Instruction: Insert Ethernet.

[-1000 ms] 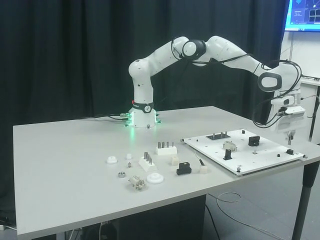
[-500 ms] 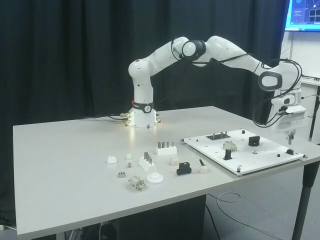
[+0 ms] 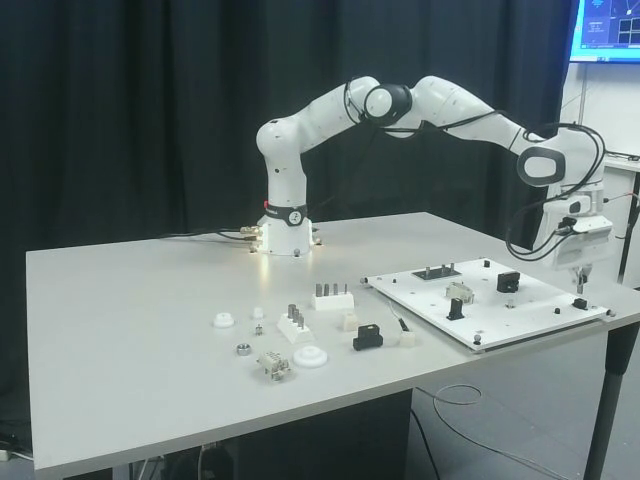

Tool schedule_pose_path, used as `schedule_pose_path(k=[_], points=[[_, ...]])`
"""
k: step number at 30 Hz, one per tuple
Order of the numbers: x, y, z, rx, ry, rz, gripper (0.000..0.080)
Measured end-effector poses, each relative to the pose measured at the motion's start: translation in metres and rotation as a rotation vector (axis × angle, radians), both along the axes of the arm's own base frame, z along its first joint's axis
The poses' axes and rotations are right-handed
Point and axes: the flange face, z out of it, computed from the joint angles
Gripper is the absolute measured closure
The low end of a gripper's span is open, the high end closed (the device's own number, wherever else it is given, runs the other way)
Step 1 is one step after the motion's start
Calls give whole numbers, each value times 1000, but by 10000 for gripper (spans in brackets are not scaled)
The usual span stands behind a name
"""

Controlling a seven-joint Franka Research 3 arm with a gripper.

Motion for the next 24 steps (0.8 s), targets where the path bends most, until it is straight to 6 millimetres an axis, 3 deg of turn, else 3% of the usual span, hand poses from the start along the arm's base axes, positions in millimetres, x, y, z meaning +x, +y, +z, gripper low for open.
schedule_pose_path(k=[24], points=[[1, 5, -2, 11, 1, 9, 729]])
